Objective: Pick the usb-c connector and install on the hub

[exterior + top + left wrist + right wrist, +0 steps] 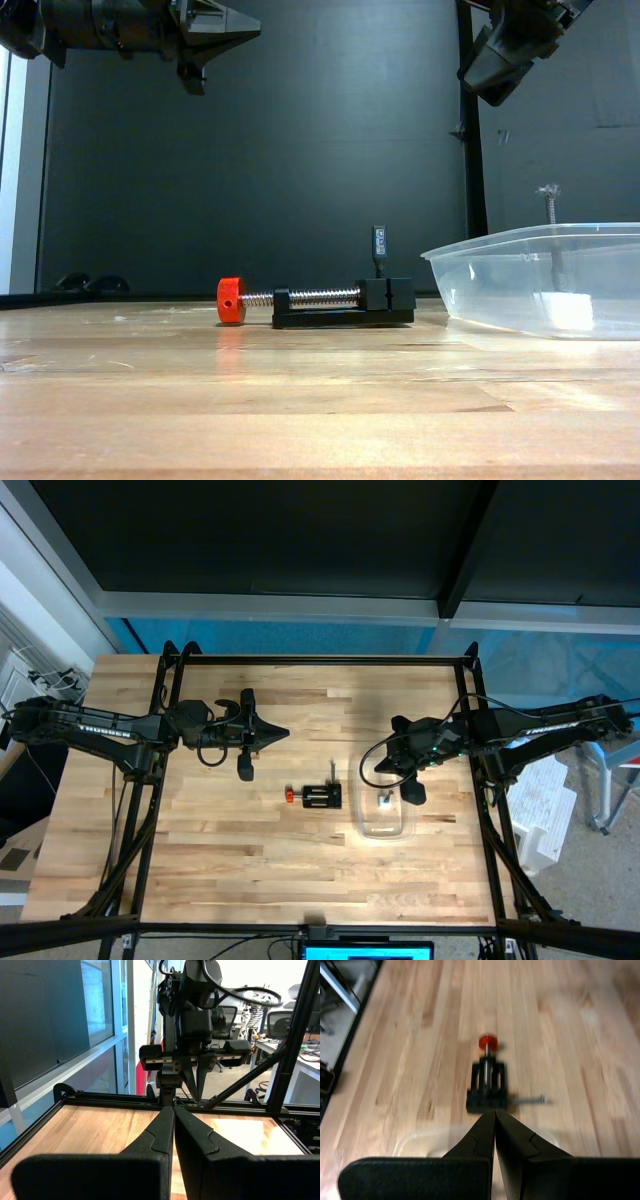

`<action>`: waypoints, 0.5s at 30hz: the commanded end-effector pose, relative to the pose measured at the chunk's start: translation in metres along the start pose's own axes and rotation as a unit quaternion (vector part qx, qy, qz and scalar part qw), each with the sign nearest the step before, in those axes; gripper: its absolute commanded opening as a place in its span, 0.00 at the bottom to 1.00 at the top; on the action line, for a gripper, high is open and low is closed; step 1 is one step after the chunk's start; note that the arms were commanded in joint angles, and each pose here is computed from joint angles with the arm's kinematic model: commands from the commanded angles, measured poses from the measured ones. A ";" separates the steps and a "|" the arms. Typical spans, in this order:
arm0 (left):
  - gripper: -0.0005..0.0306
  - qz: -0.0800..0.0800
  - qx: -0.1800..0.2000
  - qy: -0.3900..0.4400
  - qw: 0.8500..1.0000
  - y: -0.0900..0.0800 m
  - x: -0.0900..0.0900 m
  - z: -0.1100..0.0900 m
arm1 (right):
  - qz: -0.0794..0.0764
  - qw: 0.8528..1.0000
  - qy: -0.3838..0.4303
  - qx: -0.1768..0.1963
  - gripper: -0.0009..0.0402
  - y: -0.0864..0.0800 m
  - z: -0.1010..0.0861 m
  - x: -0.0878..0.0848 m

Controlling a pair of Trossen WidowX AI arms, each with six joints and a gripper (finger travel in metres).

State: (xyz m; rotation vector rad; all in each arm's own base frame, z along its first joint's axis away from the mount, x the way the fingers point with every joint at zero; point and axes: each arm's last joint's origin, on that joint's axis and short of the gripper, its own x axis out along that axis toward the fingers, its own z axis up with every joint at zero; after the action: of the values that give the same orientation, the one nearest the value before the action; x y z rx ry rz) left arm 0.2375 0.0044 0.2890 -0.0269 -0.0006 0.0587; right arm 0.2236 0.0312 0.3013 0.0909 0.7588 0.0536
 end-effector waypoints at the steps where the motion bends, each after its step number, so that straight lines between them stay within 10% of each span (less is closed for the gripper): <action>1: 0.02 0.000 0.000 0.000 1.000 0.000 0.000 0.000 | 0.001 0.999 0.039 -0.005 0.02 0.006 0.002 0.003; 15: 0.02 0.000 0.000 0.000 1.000 0.000 0.000 0.000 | -0.020 0.978 0.209 -0.022 0.02 0.013 -0.005 0.013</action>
State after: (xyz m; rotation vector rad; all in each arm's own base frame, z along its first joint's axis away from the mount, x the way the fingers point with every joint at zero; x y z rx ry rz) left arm 0.2375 0.0044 0.2888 -0.0273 -0.0002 0.0588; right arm 0.2282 0.0452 0.2926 0.0236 1.1634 0.0522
